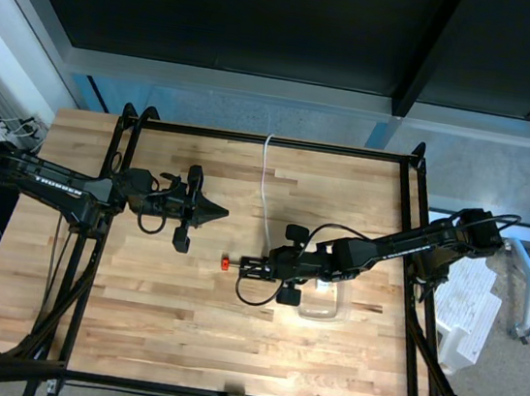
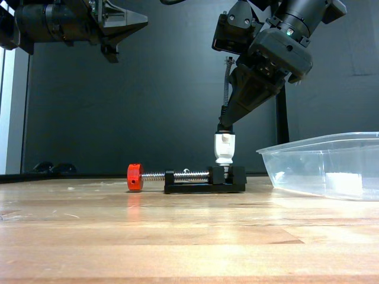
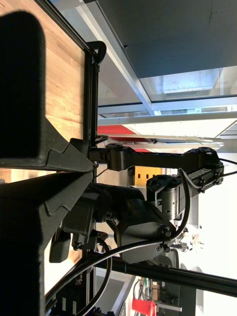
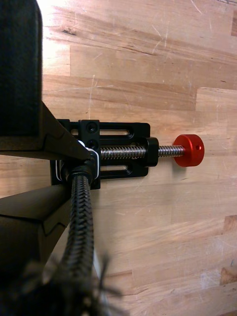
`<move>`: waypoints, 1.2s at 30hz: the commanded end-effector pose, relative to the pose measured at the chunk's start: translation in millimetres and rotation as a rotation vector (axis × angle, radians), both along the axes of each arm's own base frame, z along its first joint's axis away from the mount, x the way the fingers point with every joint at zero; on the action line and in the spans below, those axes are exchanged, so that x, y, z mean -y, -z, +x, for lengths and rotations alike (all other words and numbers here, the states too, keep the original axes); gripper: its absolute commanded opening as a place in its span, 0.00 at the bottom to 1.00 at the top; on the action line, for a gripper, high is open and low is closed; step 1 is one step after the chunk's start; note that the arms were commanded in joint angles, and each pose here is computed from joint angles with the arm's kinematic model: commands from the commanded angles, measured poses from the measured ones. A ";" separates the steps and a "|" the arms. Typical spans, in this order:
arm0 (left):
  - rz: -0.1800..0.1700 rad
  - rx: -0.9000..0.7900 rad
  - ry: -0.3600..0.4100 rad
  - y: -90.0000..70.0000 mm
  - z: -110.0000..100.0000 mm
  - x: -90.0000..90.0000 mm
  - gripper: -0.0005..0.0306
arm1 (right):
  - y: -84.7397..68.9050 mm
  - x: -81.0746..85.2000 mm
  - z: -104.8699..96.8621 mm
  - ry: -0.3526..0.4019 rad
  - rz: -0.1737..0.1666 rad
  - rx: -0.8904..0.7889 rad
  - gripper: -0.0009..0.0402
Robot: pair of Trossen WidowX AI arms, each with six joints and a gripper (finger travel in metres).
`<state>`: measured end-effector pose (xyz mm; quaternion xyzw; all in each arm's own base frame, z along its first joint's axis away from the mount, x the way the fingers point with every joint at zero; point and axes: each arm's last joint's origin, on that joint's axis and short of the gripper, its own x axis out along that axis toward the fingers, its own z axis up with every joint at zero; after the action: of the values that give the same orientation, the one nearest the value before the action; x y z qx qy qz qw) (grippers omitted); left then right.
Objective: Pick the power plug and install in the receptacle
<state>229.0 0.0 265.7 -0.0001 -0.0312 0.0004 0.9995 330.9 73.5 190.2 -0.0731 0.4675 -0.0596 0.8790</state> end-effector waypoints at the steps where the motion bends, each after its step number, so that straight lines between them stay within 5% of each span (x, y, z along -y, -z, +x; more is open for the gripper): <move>1: 0.000 0.000 0.000 -0.1 0.0 0.0 0.02 | 4.3 0.8 -1.8 0.002 -0.010 -0.026 0.02; 13: 0.000 0.000 0.000 -0.1 0.0 -0.1 0.02 | -7.6 -1.0 2.6 -0.023 0.009 -0.002 0.03; 27: 0.000 0.000 0.000 -0.1 0.0 -0.1 0.02 | -18.6 -1.3 4.4 -0.025 0.003 0.025 0.28; 36: 0.000 0.000 0.000 -0.1 0.0 0.0 0.02 | -40.2 0.5 -3.4 -0.022 0.009 0.036 0.38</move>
<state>228.9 0.0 265.8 -0.0003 -0.0314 0.0002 0.9995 329.5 73.1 222.2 -0.0773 0.4623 -0.0474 0.8821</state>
